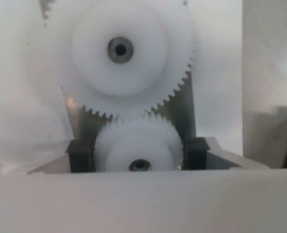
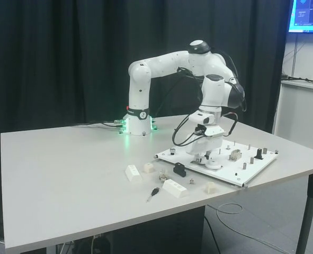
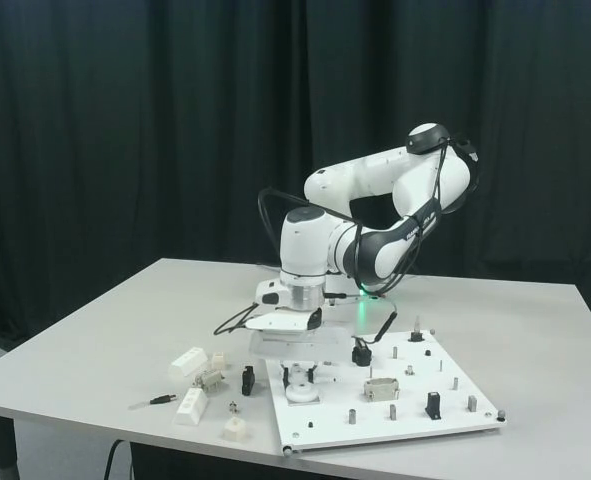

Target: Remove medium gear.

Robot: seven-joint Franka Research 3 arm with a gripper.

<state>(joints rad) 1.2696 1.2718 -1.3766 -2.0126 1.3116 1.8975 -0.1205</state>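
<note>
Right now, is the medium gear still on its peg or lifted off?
On: medium gear sits between the black fingers, meshed with the bigger gear.

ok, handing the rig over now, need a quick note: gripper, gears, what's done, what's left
Gripper: low over the white board, black fingers on either side of the smaller gear; contact not clear.
Gears: smaller one on its peg, teeth meshed with the large gear beside it.
Done: arm positioned over the gear.
Left: confirm the grasp, lift the gear straight off the peg, set it down on the grey table.
</note>
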